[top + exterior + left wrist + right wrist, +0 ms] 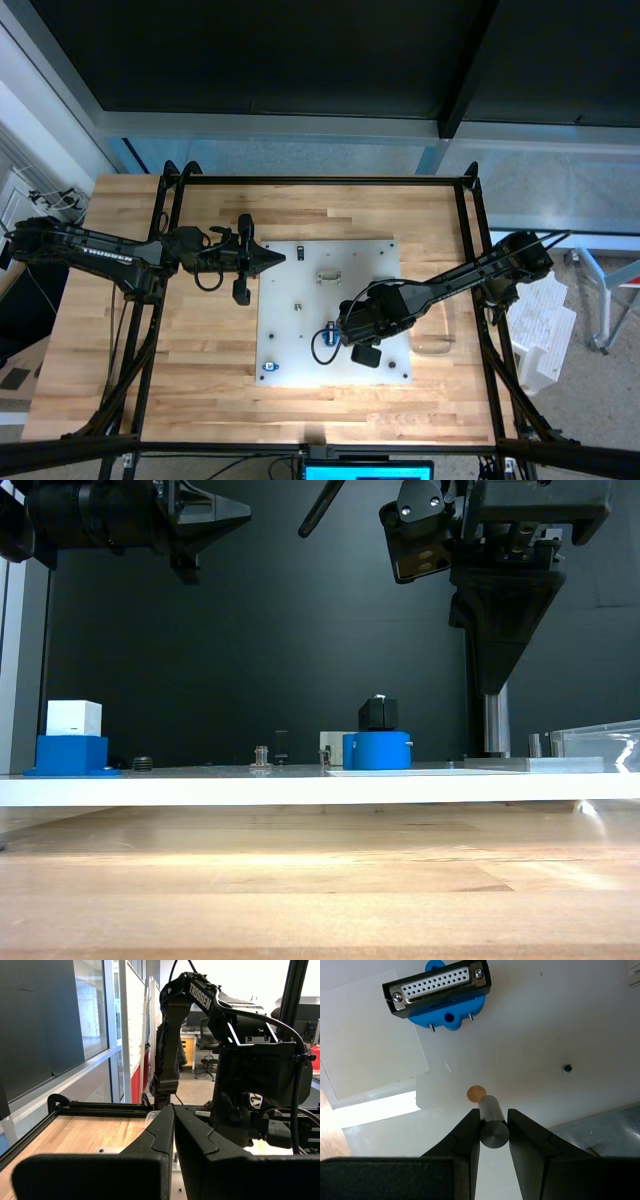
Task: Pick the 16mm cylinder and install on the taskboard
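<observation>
- The pick looks done: the right hand (492, 1113) is clamped on the cylinder (493, 1121), one finger on each side of its upper end, with the rest sticking out below the fingertips.
- The cylinder hangs upright over the taskboard (300, 300), above the part of the board nearest the surface's (150, 380) near right corner and just beside the blue connector (440, 990).
- The install is not done. In the right wrist view a small round hole (476, 1093) shows open and empty just past the cylinder's lower end, so the cylinder is not seated there.
- In the low view the lower end is close to the board. Whether it touches cannot be told.
- I judge that what remains is to line the cylinder up over the hole, press it in, let go and lift the arm away.
- The left hand (270, 258) hangs above the board's left edge, toward the far side of the surface. Its fingers are pressed together on nothing, and it looks parked, with no part in this step.
</observation>
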Controlling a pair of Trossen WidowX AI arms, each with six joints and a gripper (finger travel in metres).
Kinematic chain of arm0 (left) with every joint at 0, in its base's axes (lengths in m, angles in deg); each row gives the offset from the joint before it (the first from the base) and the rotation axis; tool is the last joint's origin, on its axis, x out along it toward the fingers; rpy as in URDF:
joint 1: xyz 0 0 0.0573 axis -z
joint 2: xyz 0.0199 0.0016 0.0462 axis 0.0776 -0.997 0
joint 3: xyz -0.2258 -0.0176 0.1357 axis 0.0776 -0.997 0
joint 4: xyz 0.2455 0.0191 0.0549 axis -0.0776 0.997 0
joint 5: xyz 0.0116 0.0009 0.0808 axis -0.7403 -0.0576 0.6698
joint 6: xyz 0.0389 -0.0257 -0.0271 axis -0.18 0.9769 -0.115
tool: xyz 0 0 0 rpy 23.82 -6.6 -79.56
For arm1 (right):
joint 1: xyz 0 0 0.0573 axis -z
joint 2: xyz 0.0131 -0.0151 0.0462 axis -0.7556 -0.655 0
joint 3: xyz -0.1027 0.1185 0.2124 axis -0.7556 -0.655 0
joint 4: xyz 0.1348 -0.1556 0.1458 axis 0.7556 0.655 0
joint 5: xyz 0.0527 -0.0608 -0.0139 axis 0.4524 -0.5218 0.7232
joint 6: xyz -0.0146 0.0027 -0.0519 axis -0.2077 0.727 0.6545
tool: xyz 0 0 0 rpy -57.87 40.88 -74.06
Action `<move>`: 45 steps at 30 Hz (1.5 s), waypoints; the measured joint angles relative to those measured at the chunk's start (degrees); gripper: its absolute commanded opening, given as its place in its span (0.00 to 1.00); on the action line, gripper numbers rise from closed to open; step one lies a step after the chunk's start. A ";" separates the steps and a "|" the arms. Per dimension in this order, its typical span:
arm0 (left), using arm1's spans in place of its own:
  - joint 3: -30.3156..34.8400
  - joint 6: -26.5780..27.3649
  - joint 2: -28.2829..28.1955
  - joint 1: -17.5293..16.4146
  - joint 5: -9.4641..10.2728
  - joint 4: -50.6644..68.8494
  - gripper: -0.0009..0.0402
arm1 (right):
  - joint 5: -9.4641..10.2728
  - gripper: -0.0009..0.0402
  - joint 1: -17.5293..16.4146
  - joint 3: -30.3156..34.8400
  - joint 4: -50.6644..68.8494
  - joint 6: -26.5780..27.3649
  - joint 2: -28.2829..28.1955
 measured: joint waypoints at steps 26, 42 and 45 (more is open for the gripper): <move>0.00 0.00 0.00 0.00 0.00 0.00 0.02 | -0.15 0.03 -0.02 -0.11 -2.21 0.17 -0.31; 0.00 0.02 -0.02 0.00 0.00 0.00 0.02 | -2.03 0.03 -0.17 -1.55 -4.44 3.98 -0.02; 0.00 0.00 -0.02 0.00 0.00 0.00 0.02 | -2.05 0.03 -0.24 -1.64 -4.57 4.07 0.20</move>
